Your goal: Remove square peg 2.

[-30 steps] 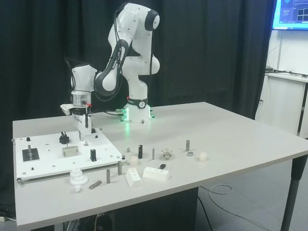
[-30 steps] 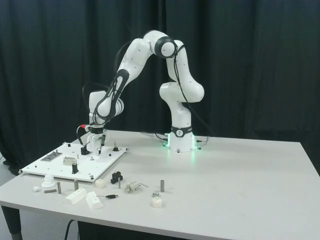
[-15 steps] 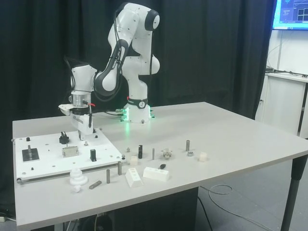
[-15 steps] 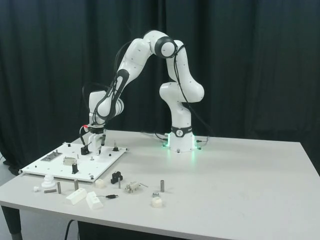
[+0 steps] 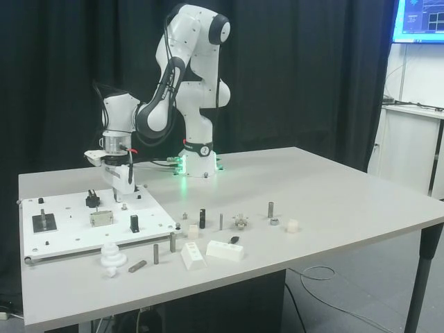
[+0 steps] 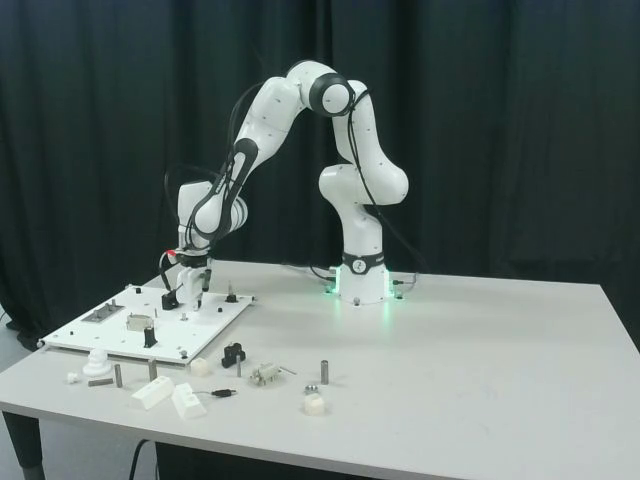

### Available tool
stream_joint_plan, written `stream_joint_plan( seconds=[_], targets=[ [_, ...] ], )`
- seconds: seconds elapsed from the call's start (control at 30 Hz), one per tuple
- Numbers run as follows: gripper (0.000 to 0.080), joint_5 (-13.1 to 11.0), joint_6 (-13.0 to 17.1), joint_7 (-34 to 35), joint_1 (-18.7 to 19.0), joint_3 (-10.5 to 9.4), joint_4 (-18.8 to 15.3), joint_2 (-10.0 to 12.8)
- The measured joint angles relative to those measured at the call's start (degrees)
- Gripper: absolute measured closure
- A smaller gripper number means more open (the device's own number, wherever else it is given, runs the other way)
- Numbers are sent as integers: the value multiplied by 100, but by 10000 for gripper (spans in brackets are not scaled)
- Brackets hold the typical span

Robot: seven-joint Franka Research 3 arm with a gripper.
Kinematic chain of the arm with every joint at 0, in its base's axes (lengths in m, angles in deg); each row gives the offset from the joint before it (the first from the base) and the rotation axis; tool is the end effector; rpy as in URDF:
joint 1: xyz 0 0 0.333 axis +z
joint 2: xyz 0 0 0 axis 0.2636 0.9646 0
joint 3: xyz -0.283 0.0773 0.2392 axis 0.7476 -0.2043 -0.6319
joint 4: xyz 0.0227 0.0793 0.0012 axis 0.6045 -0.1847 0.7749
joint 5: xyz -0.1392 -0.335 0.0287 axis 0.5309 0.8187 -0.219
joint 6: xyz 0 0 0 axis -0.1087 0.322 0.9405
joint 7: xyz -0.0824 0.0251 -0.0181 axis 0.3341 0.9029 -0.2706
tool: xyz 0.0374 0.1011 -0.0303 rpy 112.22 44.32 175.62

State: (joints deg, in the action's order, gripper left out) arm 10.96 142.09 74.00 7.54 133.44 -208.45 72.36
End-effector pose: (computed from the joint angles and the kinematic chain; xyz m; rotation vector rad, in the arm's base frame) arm 0.2796 -0.3934 0.2763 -1.3614 2.7754 -0.1117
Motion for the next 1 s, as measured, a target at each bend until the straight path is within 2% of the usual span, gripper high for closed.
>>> stream_joint_plan(
  seconds=[1.0],
  targets=[
    [725, -39, 0, 593, 0, 1, 2, 2]
  ],
)
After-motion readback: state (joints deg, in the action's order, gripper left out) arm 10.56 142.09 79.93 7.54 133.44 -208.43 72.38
